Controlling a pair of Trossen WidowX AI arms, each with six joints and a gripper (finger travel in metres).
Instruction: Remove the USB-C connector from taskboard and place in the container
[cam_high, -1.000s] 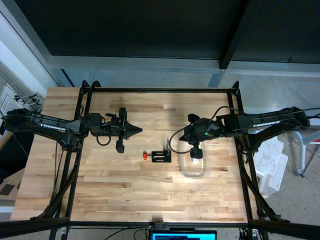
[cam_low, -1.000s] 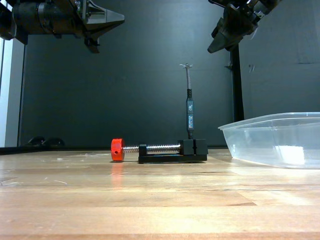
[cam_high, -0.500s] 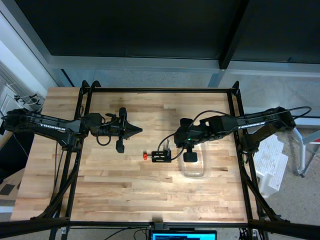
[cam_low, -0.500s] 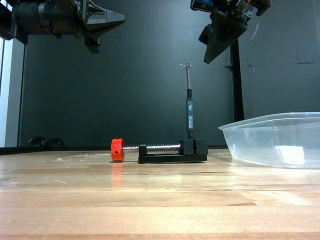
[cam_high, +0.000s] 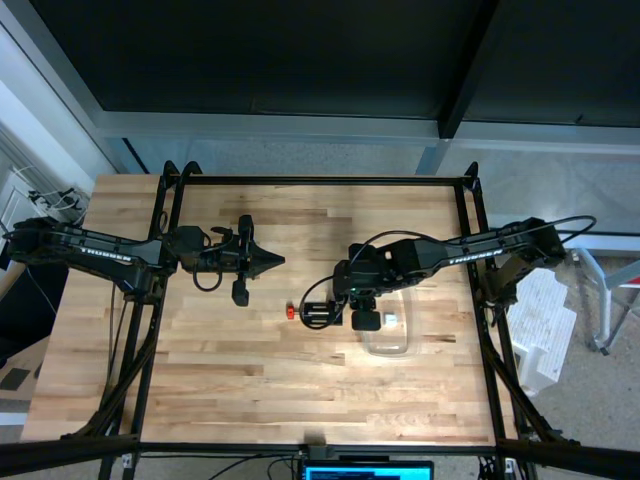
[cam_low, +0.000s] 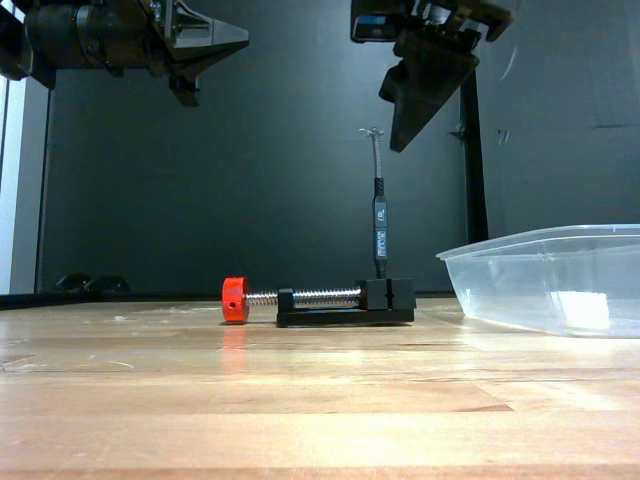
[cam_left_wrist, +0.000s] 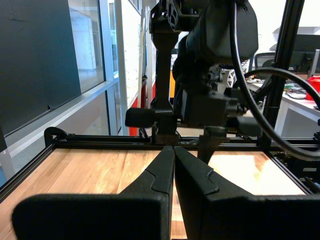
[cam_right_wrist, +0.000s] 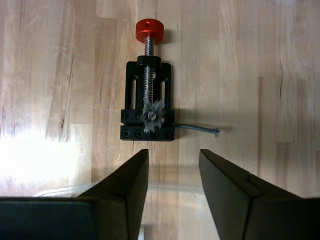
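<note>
Since the USB-C connector (cam_low: 380, 225) stands upright in the taskboard (cam_low: 345, 300), nothing is removed yet. The right gripper (cam_right_wrist: 173, 152) hovers above it, jaws apart, with the container (cam_low: 545, 275) just beside. The left gripper (cam_left_wrist: 171, 150) hangs parked well apart, jaws together.

Butcher-block table (cam_high: 250, 370), black frame (cam_high: 320, 181) round its edges. Blue-lit screen (cam_high: 367, 470) at table's near edge. White papers (cam_high: 545, 335) on floor off table's right side.
</note>
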